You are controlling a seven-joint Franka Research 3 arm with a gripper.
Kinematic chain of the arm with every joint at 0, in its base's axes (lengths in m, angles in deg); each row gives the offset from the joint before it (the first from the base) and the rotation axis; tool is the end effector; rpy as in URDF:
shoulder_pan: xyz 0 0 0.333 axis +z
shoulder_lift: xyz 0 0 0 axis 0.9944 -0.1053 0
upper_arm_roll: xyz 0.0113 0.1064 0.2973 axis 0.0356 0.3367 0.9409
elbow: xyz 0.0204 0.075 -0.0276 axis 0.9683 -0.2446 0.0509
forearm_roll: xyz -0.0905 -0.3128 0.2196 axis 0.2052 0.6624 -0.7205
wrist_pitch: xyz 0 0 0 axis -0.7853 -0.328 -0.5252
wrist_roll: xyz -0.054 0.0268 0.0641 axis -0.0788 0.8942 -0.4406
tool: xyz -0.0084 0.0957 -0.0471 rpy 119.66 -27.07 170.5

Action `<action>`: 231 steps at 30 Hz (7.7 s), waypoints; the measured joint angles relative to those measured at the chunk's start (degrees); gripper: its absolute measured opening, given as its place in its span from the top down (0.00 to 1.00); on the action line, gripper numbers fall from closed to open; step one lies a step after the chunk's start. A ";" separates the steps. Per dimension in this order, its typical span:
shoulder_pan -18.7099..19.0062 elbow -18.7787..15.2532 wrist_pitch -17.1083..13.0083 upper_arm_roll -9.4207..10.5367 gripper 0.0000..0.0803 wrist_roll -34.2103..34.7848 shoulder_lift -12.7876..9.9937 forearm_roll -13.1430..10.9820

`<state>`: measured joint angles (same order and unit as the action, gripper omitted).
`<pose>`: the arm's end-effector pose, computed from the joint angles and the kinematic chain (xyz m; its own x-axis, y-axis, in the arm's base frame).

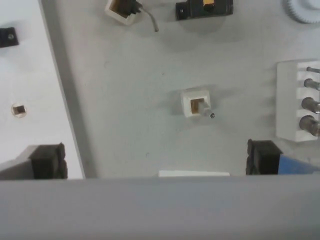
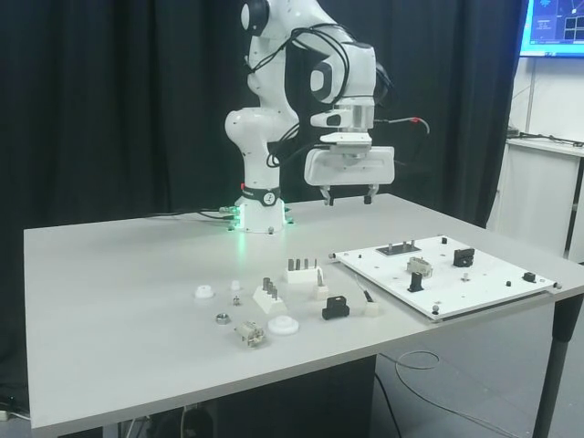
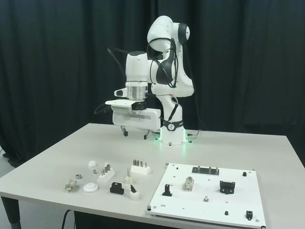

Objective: Pick Ethernet.

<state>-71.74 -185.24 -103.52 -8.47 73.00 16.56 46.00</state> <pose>0.5569 -0.0470 0.3935 0.5912 -0.8022 0.0829 -0.8016 -0.5959 -0.0493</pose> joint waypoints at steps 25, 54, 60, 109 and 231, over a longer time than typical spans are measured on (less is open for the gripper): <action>-0.10 0.00 -1.30 0.00 0.00 0.00 -0.47 -0.51; -1.78 0.56 -2.69 0.00 0.00 -0.68 -0.47 -0.55; -2.24 0.56 -3.01 0.00 0.00 -0.68 -0.51 -0.66; -6.67 -1.59 -5.53 -0.04 0.00 -8.54 -7.29 -5.88; -6.14 -7.89 -21.91 -0.26 0.91 -14.72 -13.27 -19.07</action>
<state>-77.89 -193.13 -125.43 -8.73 58.28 3.29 26.93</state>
